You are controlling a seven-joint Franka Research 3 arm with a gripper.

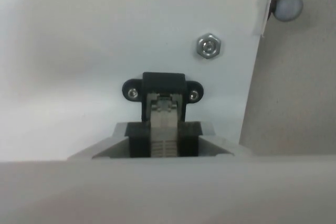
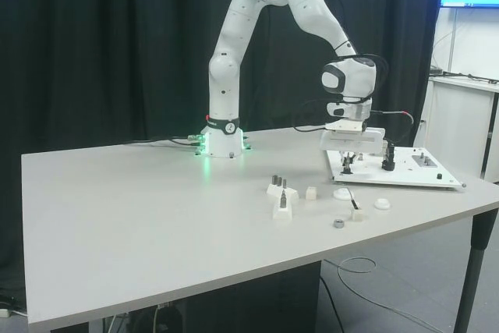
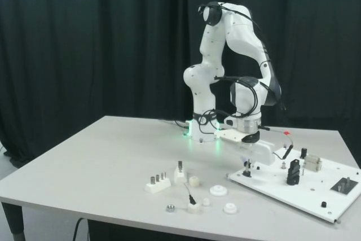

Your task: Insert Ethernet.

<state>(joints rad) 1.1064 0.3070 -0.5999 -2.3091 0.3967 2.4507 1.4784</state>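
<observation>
In the wrist view the grey Ethernet plug (image 1: 164,124) is clamped between the black pads of my gripper (image 1: 164,142), which is shut on it. The plug's front end meets the opening of the black socket (image 1: 163,83), which is held on the white board (image 1: 79,66) by two screws. How deep the plug sits I cannot tell. In the room views the gripper (image 2: 347,157) (image 3: 247,163) points straight down at the near left corner of the board (image 2: 409,177) (image 3: 307,193). Plug and socket are too small to make out there.
A hex nut (image 1: 208,45) and a grey knob (image 1: 287,6) lie beyond the socket. A black block (image 3: 292,173) and other fittings stand further along the board. Small white fixtures (image 2: 282,196) (image 3: 158,183) and a loose nut (image 2: 339,222) lie on the table beside it.
</observation>
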